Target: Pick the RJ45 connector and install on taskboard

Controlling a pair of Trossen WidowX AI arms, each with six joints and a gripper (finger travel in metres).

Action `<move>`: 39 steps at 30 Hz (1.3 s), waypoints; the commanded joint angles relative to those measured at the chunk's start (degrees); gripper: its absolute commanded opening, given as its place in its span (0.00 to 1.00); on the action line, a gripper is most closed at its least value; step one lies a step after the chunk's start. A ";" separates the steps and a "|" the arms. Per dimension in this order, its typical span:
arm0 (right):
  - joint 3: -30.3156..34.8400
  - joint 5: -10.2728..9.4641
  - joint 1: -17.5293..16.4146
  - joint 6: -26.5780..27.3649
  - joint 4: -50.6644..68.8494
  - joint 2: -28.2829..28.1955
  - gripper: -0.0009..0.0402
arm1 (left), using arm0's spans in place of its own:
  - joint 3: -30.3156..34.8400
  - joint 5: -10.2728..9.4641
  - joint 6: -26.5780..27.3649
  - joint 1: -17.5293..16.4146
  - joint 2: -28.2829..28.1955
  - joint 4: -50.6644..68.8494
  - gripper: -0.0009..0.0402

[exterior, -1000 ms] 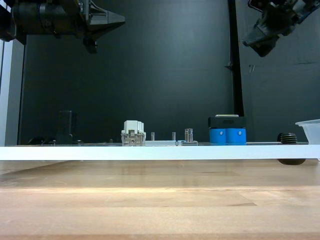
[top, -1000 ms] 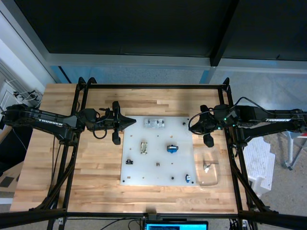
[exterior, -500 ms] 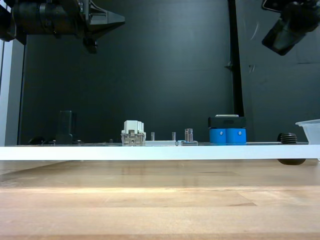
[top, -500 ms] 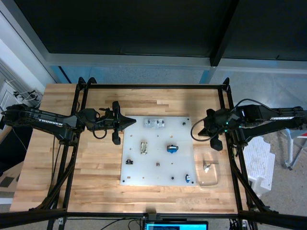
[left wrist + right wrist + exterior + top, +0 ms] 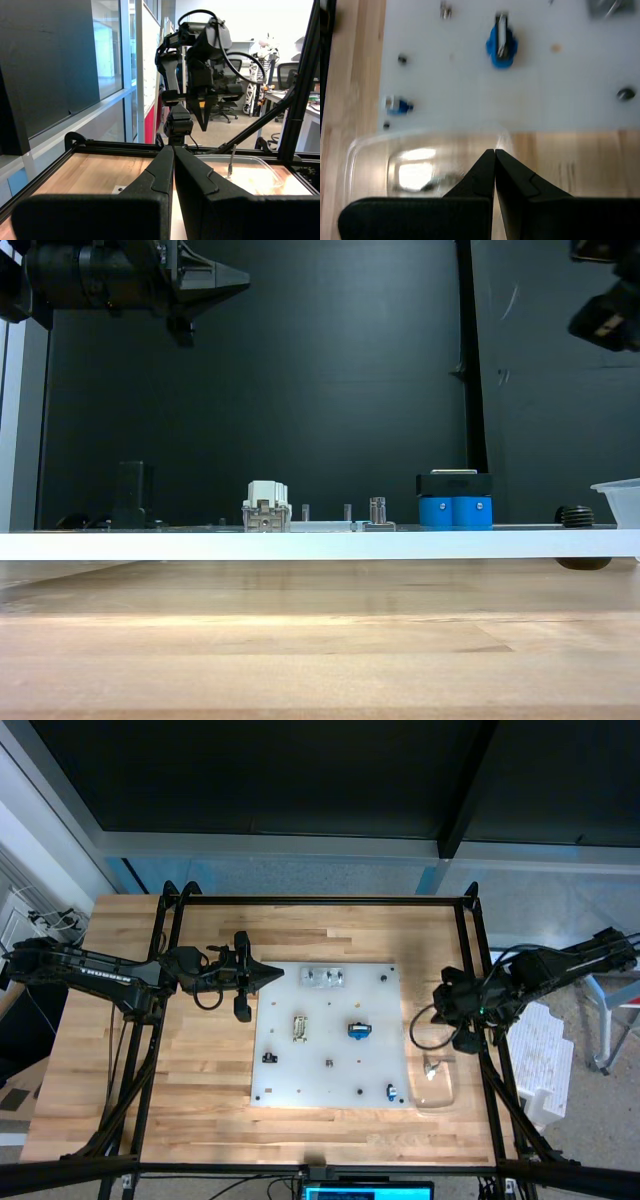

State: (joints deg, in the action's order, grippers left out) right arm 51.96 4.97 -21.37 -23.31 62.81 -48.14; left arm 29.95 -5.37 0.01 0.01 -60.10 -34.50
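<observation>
The taskboard (image 5: 330, 1050) is a white square lying mid-table with small silver, blue and black fittings. To its right, a clear tray (image 5: 445, 1095) holds the RJ45 connector (image 5: 431, 1069), a small pale piece. My right gripper (image 5: 467, 1043) hangs shut and empty above the tray's far edge. In the right wrist view its closed tips (image 5: 495, 151) point at the tray's rim (image 5: 365, 145), with the taskboard (image 5: 545, 95) beyond. My left gripper (image 5: 278, 977) is shut and held level just off the board's far left corner. The left wrist view shows the connector (image 5: 230, 164) inside the tray (image 5: 260, 167).
A black frame (image 5: 320, 901) rings the wooden table. On the board stand a blue fitting (image 5: 358, 1030), a grey-white connector block (image 5: 298, 1028) and a silver fitting (image 5: 323, 978). The low view shows the board's front edge (image 5: 300, 545) and the raised right gripper (image 5: 605, 320).
The right arm has swung toward the near edge and to the right, from beside the board's far right corner to above the tray. The left arm has stayed still.
</observation>
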 commanded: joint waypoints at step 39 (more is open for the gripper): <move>-0.02 -0.02 -21.53 -12.81 3.54 -14.19 0.32 | 0.00 0.02 0.00 0.00 0.00 -0.02 0.02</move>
State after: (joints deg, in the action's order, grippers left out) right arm 51.96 4.91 -42.87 -36.14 67.02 -61.87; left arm 29.95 -5.37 0.01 0.01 -60.10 -34.50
